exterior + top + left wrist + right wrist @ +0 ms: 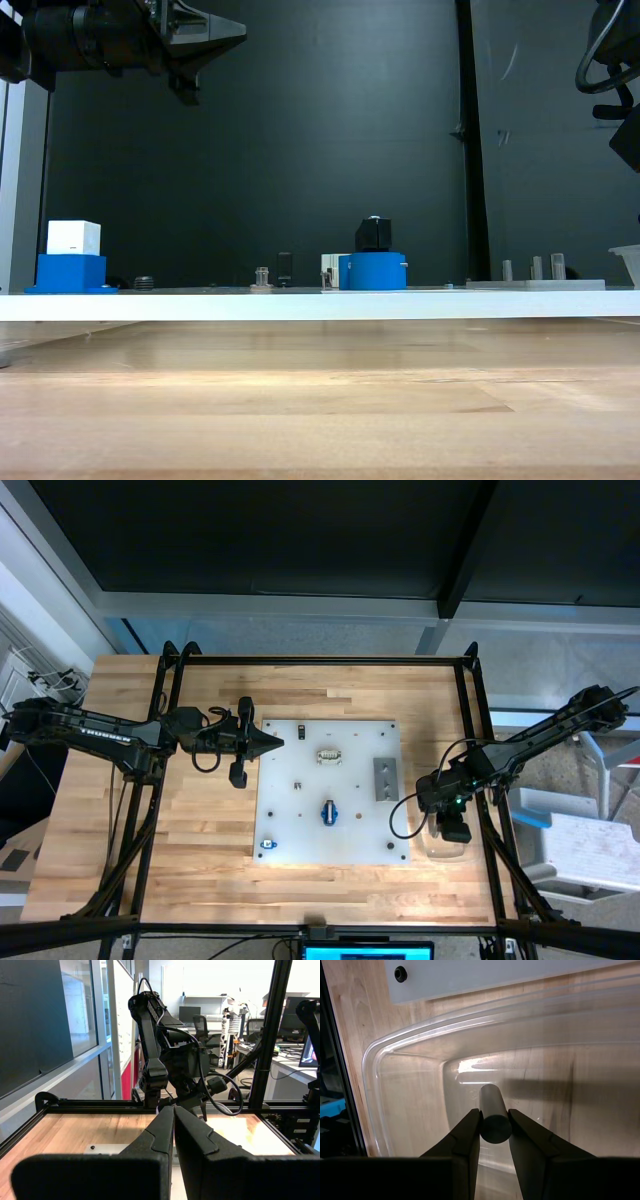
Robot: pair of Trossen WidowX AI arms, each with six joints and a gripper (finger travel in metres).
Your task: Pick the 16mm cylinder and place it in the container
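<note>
Cylinder [495, 1110], one: right gripper's [494, 1119]; left gripper [173, 1110] aloft.

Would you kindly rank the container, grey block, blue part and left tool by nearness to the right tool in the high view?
1. container, under right tool
2. grey block, board's right
3. blue part, board centre
4. left tool, board's left edge

Dull grey metal 16mm cylinder [491, 1097] in the matt black right gripper [494, 1114], over the glossy clear-plastic container [375, 1055]. Matt black left gripper [173, 1110] hangs above the smooth white board's [300, 830] left edge.
</note>
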